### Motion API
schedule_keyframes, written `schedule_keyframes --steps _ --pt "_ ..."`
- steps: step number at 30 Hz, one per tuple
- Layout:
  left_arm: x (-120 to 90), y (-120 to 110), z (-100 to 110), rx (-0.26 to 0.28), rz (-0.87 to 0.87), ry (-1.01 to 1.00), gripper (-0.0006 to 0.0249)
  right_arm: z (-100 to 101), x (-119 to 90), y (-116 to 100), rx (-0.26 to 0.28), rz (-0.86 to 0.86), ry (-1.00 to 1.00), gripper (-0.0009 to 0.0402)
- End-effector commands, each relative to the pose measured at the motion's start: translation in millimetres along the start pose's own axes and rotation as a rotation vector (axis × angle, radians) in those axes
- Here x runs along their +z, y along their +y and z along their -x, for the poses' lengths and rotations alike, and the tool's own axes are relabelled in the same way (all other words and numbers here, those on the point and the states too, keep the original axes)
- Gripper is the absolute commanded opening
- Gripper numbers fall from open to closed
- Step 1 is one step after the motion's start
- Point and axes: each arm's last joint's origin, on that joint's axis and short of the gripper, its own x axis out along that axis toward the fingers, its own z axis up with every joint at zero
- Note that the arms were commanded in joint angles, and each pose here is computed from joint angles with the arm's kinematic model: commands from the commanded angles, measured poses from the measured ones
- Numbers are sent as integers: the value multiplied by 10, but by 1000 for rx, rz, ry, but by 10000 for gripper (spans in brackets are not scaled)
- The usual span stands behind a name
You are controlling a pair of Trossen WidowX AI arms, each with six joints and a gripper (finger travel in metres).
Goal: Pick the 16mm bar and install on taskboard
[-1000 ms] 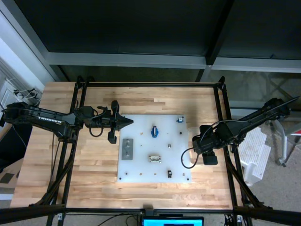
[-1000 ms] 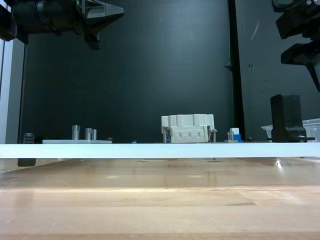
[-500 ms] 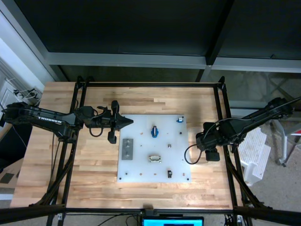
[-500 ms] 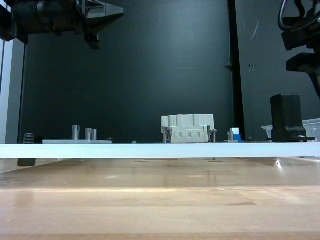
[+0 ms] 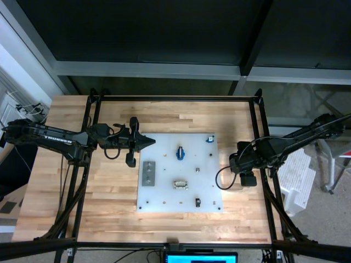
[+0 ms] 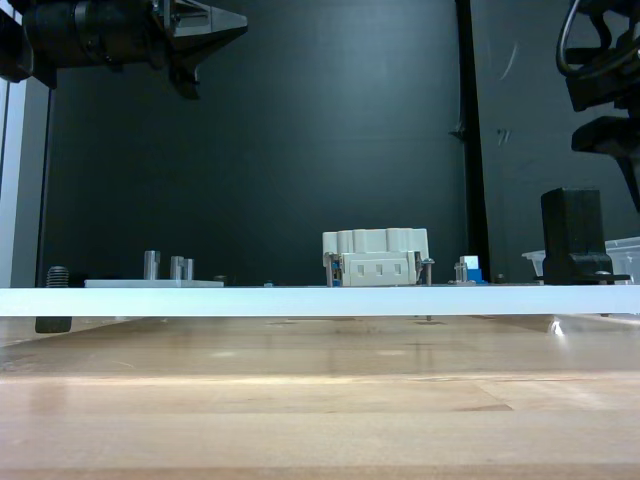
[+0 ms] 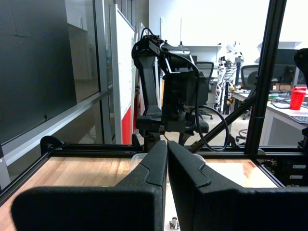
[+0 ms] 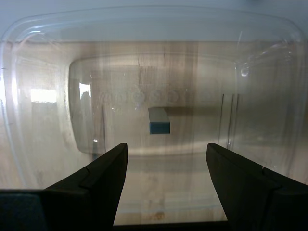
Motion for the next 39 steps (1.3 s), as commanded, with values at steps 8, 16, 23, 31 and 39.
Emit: schedule_keyframes --steps 8,16,23,31,39 --pt "1 0 -1 0 0 0 0 -238 -13 26 16 0 -18 228" --pt "0 0 -1 0 0 0 0 -364 -15 41 23 -2 -34 222" --pt "1 0 -1 0 0 0 0 -439 -17 49 25 -4 -48 201" --pt "1 0 -1 0 0 0 0 -571 -37 59 24 -33 -34 183" --pt "1 1 -1 0 0 0 0 -546 -58 49 10 -22 -9 170"
